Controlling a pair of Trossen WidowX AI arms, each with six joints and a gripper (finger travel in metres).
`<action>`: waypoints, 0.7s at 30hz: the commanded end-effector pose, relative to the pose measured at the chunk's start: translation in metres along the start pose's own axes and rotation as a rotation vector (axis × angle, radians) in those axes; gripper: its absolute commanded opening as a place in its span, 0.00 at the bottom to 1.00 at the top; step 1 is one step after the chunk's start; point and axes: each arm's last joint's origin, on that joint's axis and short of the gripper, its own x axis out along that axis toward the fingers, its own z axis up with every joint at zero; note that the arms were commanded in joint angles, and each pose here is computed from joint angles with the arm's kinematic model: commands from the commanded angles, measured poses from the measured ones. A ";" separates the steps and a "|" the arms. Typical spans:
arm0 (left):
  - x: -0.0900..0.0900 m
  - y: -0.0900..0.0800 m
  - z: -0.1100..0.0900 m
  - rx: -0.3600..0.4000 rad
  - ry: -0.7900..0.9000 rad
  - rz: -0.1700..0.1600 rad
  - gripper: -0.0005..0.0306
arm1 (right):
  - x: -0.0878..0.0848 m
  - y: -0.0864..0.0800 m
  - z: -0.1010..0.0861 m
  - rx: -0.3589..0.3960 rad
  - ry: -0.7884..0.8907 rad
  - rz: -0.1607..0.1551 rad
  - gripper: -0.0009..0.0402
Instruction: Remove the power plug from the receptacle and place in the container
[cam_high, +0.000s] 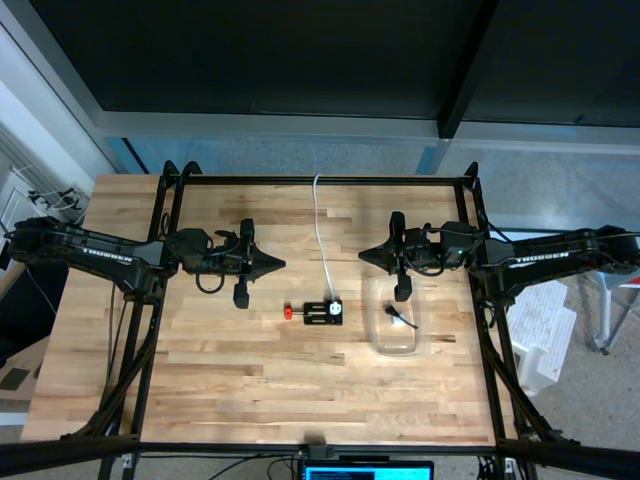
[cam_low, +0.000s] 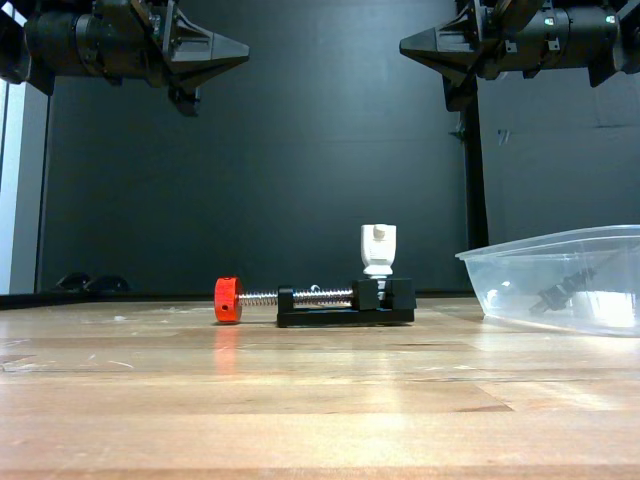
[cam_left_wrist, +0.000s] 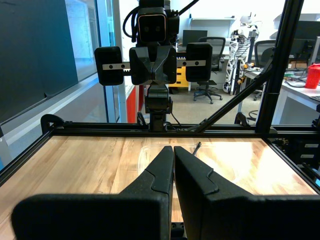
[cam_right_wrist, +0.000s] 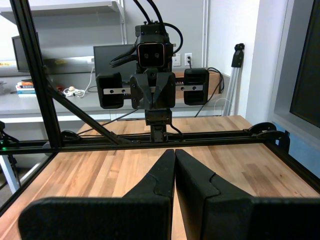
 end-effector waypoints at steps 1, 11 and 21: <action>0.000 0.000 0.000 0.000 0.000 0.000 0.02 | 0.000 0.000 0.000 0.000 0.000 0.000 0.02; 0.000 0.000 0.000 0.000 0.000 0.000 0.02 | 0.000 0.000 0.000 0.000 0.000 -0.001 0.02; 0.000 0.000 0.000 0.000 0.000 0.000 0.02 | 0.000 0.000 -0.002 0.001 0.021 -0.002 0.02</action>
